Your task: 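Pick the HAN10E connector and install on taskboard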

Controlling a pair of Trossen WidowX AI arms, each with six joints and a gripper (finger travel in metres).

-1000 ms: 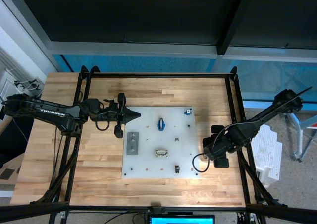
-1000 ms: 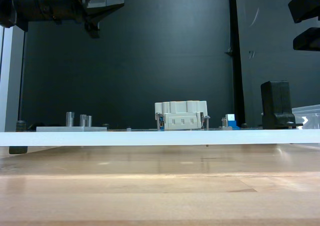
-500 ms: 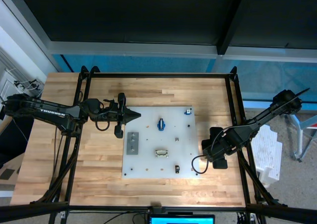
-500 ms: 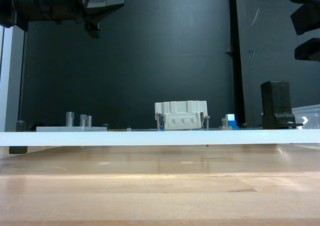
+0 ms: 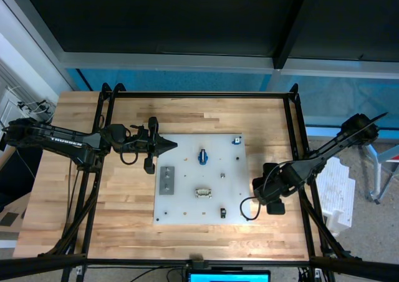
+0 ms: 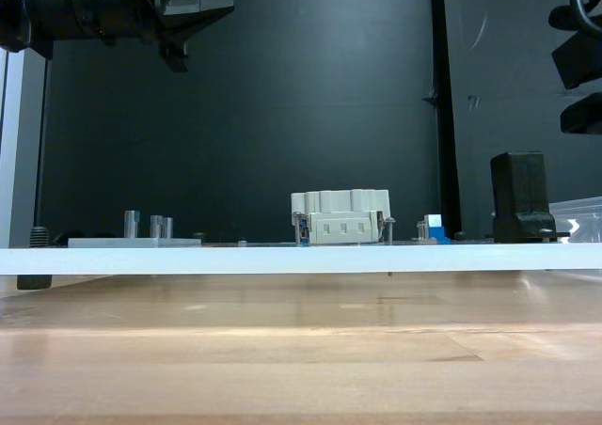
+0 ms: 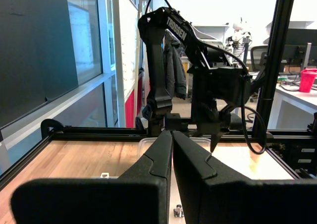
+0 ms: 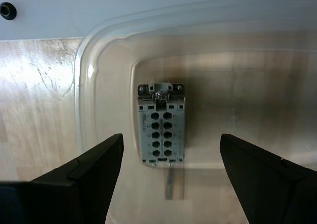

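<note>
HAN10E connector point(image 8: 161, 130), grey block in clear tray point(image 8: 85, 90); right hand point(image 8: 171, 139) spread above; left hand point(image 5: 173, 146) clenched above taskboard point(image 5: 187, 210)

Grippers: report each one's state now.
Left gripper: shut, empty, above the taskboard's left edge.
Right gripper: open, empty, over the HAN10E connector in the clear tray.

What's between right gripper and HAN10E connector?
Nothing: right wrist view shows right gripper open above HAN10E connector in clear tray, gap bare. Left gripper shut, over taskboard far-left corner.
</note>
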